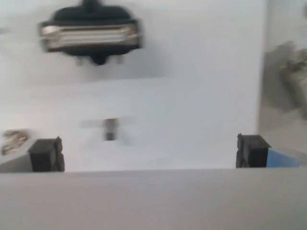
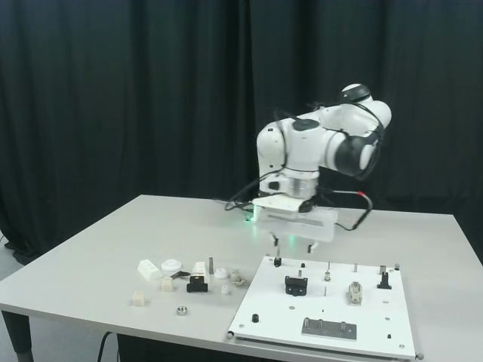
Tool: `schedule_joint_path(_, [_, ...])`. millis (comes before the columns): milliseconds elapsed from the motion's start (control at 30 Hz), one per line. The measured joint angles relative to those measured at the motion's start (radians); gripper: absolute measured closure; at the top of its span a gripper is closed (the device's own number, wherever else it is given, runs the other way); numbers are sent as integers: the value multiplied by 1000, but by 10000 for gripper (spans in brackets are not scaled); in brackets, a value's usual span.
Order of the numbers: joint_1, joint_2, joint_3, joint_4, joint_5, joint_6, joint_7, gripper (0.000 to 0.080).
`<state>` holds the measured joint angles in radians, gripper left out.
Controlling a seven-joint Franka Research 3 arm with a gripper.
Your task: Remove square peg 4.
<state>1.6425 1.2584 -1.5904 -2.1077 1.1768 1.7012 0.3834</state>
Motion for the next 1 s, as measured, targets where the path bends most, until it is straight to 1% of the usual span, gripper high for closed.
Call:
schedule_joint_path(133, [60,0,8,1,0,11,57,3])
schedule_joint_path(267, [118,-3,19,2,0,24,138,3])
schedule_joint_path(533, [218,-25,56,12,2,78,289,3])
schedule_joint_path(767, [272,-29,83,34,12,104,392,3])
schedule_joint_path(1000, [300,-29,107,53,31,115,463,3])
